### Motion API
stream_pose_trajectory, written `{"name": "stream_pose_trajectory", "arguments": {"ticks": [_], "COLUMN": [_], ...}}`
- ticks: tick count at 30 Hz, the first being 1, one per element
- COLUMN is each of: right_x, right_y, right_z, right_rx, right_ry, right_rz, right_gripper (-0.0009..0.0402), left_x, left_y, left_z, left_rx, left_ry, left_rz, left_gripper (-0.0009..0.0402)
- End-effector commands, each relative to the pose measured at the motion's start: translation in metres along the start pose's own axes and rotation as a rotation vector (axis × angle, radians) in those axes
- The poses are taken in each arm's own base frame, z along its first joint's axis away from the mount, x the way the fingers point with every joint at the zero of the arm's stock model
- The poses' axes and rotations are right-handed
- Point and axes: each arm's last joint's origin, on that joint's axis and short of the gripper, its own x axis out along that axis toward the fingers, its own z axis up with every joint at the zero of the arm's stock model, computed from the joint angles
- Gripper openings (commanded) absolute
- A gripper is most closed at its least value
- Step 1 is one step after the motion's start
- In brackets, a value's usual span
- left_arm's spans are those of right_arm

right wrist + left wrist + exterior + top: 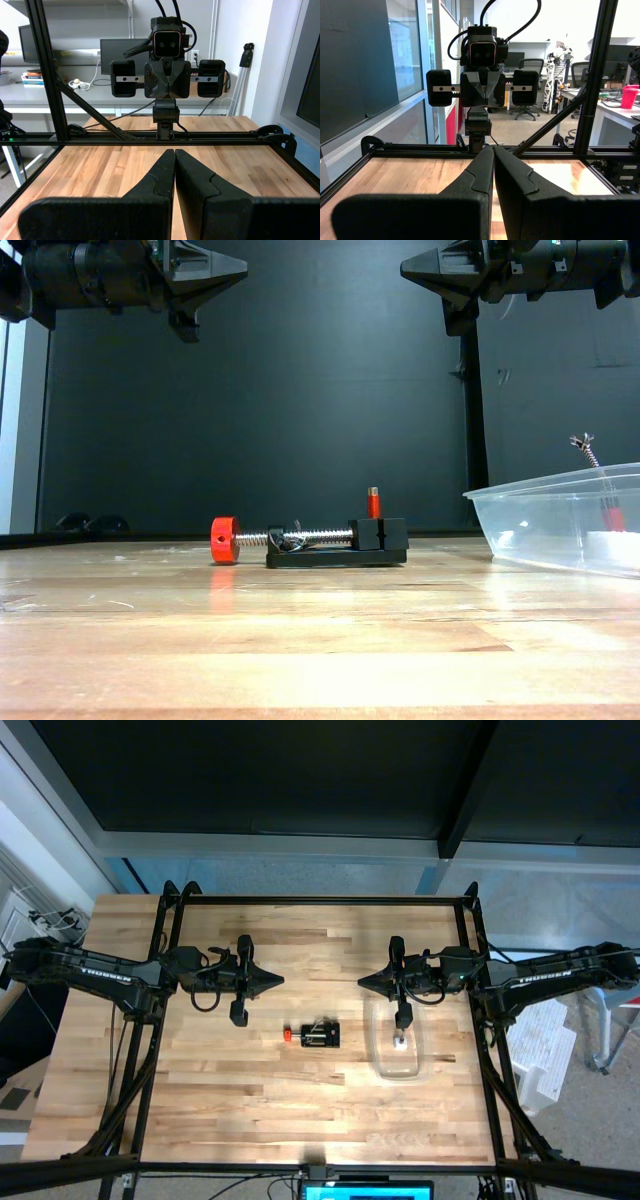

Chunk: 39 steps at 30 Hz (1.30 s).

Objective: Pick the RCA connector and install on taskboard

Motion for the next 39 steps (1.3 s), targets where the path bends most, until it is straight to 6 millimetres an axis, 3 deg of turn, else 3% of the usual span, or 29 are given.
{"name": "stream_pose_trajectory", "arguments": {"ticks": [1, 39], "right_x": [0.0001, 0.0006], "right_y": [0.0001, 0.0004], "right_z": [0.0001, 0.0066], "right_rx": [0.000, 0.031], "right_ry": [0.000, -0.038], "right_rz": [0.000, 0.003], "right_gripper": [0.0000, 0.0000], "left_x": [0.0001, 0.0001], "left_y": [0.0000, 0.0000], "left_z": [-0.0001, -0.0001], "left_rx": [0.000, 0.000], "left_ry": [0.000, 0.000], "left_rz": [0.000, 0.000], "left_gripper": [0.0000, 0.0000]}}
